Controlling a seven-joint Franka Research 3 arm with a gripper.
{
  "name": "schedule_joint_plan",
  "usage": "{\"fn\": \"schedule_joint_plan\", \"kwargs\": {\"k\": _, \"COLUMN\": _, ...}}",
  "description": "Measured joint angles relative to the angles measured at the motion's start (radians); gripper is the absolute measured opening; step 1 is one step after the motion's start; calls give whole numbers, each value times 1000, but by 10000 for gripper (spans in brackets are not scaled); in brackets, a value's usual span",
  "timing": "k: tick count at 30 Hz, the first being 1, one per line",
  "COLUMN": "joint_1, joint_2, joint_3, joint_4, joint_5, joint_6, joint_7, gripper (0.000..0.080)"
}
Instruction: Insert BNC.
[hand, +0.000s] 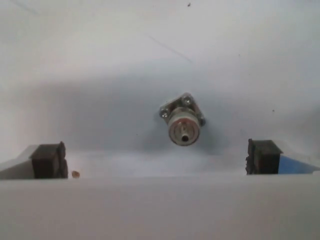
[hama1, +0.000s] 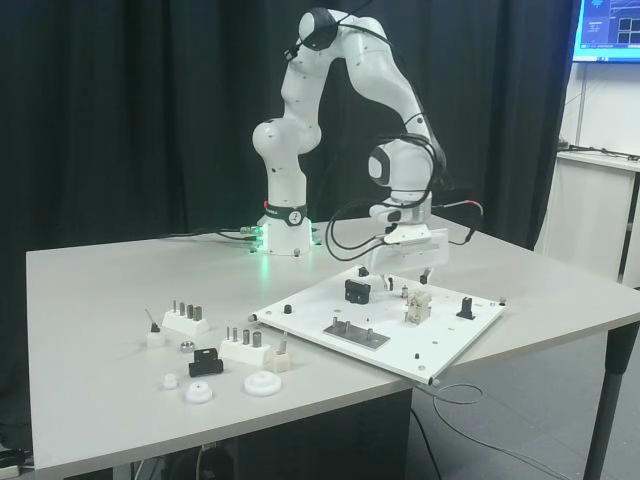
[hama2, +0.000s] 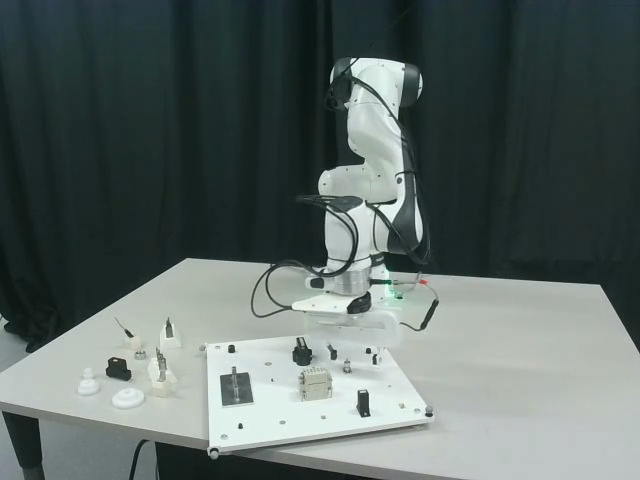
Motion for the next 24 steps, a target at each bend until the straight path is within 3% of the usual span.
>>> {"fn": "schedule_joint_plan", "kwargs": {"k": 6, "joint_1": -4, "joint_2": 2, "joint_3": 0, "joint_4": -1, "joint_5": 33, "joint_6": 14, "joint_7": -17, "gripper": 800}}
{"fn": "schedule_joint_plan", "kwargs": {"k": 23, "joint_1": -7, "joint_2": 30, "joint_3": 2, "joint_4": 1, "joint_5": 66, "joint_6": 56, "joint_7": -24, "gripper": 800}}
{"fn": "schedule_joint_plan", "kwargs": {"k": 24, "joint_1": -7, "joint_2": 32, "joint_3": 2, "joint_4": 1, "joint_5": 66, "joint_6": 56, "joint_7": -24, "gripper": 695}}
